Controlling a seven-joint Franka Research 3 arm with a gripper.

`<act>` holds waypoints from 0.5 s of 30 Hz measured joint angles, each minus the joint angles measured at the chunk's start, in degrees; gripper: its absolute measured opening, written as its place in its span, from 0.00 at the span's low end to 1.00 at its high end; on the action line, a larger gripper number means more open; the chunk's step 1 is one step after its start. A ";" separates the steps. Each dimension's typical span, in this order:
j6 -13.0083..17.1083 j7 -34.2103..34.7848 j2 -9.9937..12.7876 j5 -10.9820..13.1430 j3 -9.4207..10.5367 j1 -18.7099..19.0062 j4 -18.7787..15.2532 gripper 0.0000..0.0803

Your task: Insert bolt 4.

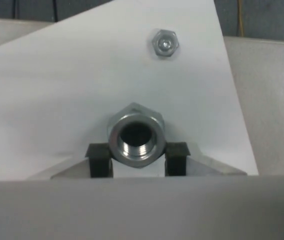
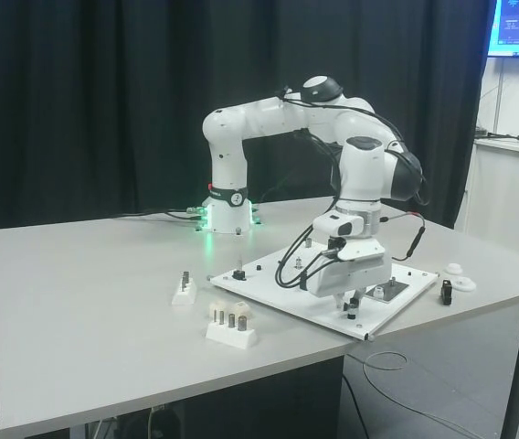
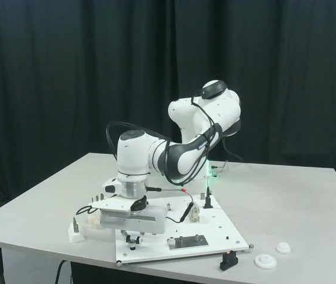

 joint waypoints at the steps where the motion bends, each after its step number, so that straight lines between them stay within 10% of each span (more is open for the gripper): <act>1: -0.01 0.05 -0.01 0.00 0.04 -0.04 0.01 0.28; 15: -0.18 0.93 -0.02 0.03 0.06 -0.08 0.07 0.28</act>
